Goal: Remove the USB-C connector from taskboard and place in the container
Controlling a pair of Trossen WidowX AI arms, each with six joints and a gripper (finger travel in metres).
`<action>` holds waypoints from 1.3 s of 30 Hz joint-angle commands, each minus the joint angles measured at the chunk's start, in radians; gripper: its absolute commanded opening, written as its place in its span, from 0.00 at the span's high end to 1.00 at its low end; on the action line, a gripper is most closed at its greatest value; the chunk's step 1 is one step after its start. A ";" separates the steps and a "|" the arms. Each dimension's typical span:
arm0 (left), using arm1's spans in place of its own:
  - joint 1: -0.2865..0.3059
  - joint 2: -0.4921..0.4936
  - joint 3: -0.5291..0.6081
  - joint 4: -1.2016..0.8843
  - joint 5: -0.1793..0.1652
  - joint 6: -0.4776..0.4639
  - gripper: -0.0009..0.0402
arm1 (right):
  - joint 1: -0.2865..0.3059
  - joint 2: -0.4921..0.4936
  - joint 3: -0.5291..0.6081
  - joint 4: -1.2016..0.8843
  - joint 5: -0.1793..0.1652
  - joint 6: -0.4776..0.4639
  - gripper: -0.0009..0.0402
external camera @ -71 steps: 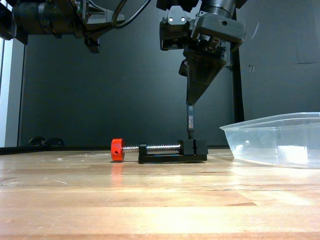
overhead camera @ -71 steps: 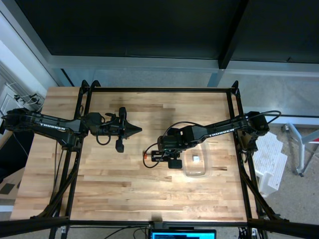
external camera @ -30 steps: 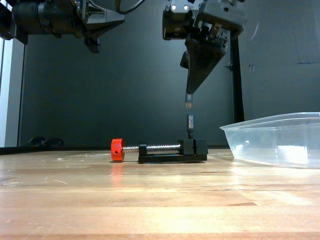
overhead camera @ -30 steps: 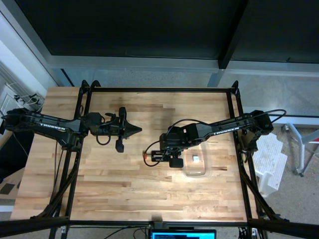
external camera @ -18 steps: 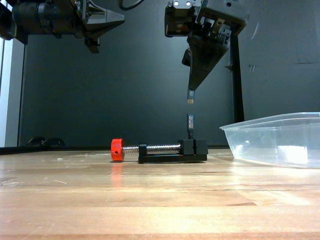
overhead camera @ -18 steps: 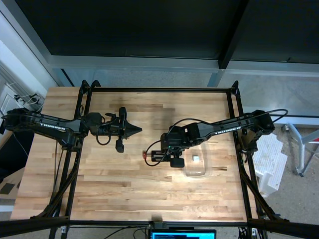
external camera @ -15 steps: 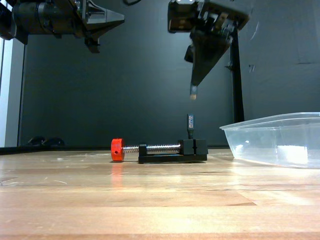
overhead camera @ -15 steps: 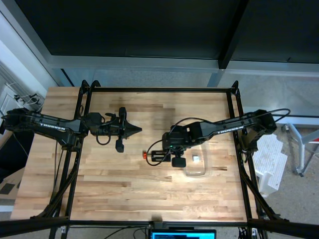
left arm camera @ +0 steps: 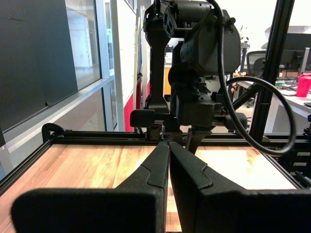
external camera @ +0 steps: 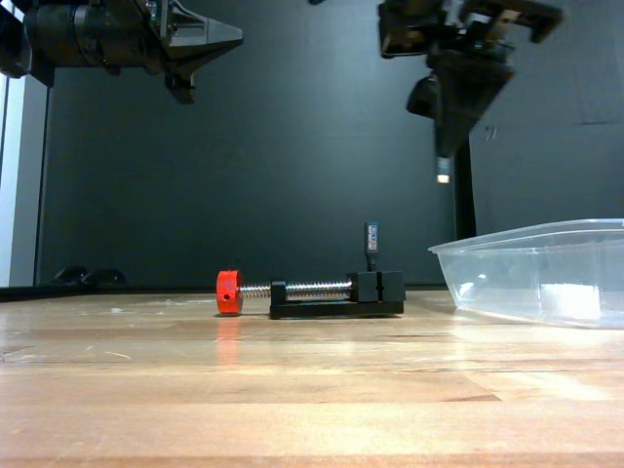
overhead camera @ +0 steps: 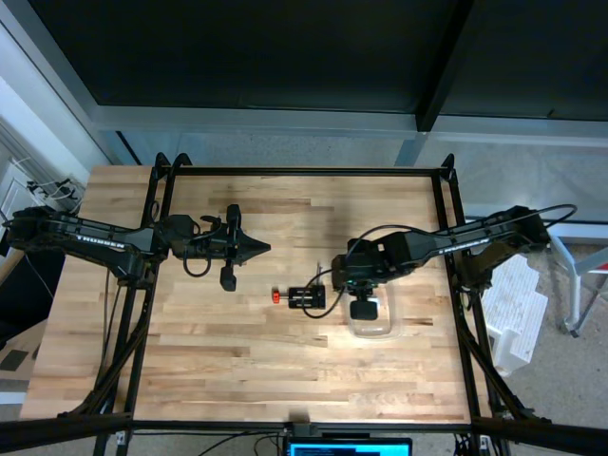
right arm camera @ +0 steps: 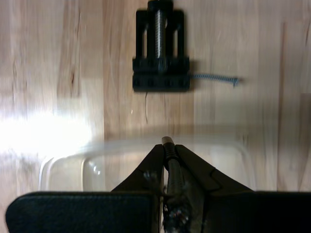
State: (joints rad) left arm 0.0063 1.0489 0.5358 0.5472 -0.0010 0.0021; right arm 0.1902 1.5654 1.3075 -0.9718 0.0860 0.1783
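Wooden table point(overhead camera: 237, 361): right gripper point(external camera: 444, 164), upper right of centre, clamps the USB-C connector point(right arm camera: 170, 160) over the container point(external camera: 546, 278) rim; taskboard point(external camera: 336, 292) lower centre; left gripper point(external camera: 232, 36), upper left, pressed together.

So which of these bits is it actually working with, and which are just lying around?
In the job:
plug, gripped in the right pincer above the tub's edge
black clamp block
clear tub

Just there:
left pincer, shut, parked high at the left
white square in the tub
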 commanded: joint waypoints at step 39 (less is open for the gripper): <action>0.000 0.000 0.000 0.000 0.000 0.000 0.98 | 0.029 -0.150 -0.267 0.004 0.069 0.053 0.61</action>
State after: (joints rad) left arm 0.0063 1.0489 0.5354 0.5472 -0.0010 0.0017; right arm 0.2180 1.4143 1.0351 -0.9665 0.1574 0.2260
